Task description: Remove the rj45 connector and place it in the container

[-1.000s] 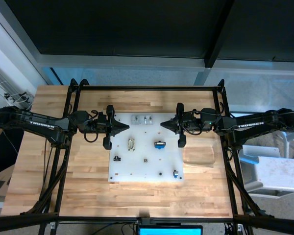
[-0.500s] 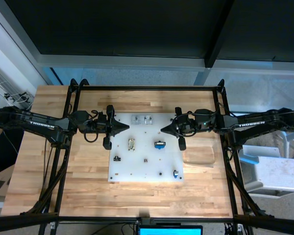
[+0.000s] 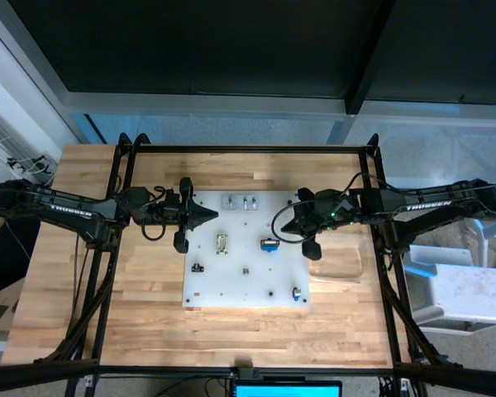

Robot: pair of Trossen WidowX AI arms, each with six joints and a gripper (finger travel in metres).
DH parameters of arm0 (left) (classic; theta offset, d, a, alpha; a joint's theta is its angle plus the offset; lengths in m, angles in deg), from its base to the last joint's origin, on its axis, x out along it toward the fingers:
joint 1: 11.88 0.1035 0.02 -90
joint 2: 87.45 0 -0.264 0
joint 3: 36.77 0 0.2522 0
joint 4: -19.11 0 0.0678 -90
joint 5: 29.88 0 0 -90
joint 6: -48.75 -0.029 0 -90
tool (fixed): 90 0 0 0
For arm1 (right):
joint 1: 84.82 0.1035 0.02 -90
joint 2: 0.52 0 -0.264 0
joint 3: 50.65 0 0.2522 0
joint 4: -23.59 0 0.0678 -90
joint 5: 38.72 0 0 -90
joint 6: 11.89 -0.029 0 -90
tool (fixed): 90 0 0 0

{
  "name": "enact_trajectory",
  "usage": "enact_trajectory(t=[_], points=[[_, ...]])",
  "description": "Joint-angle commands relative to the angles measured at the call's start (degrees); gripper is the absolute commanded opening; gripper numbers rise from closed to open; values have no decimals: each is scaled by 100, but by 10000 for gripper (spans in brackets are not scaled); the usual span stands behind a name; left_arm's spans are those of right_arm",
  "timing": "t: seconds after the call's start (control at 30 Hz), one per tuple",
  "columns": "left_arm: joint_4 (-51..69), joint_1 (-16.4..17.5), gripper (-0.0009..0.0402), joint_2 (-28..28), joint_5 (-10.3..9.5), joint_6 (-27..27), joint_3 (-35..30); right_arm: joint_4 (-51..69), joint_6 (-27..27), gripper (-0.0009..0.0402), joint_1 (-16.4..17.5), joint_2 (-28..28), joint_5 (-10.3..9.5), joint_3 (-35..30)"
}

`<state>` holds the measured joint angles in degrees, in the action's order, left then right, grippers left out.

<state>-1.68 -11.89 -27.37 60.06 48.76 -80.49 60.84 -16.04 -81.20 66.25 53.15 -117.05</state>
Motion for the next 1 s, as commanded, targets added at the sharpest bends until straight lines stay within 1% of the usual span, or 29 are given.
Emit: enact_trajectory(t=[0.03,0.07,0.27,0.37,0.47,0.53,0.8,1.0], points=[[0,2,0,2,2,0,0,496,9,0,166,136,238,-214],[0,0,0,4,0,0,0,605,2,0,208,162,313,-256],[0,2,0,4,2,0,0,907,-149,0,376,216,310,-293],[0,2,0,2,2,0,0,1233,-258,0,505,216,341,-293],[0,2,0,4,2,0,0,1449,-468,0,658,234,638,-293],[0,0,0,2,2,0,0,1565,-597,0,791,234,741,-293],[0,0,0,2,2,0,0,1683,-1086,0,1327,273,737,-293],[0,2,0,2,2,0,0,1971,-1578,0,1622,273,715,-293]])
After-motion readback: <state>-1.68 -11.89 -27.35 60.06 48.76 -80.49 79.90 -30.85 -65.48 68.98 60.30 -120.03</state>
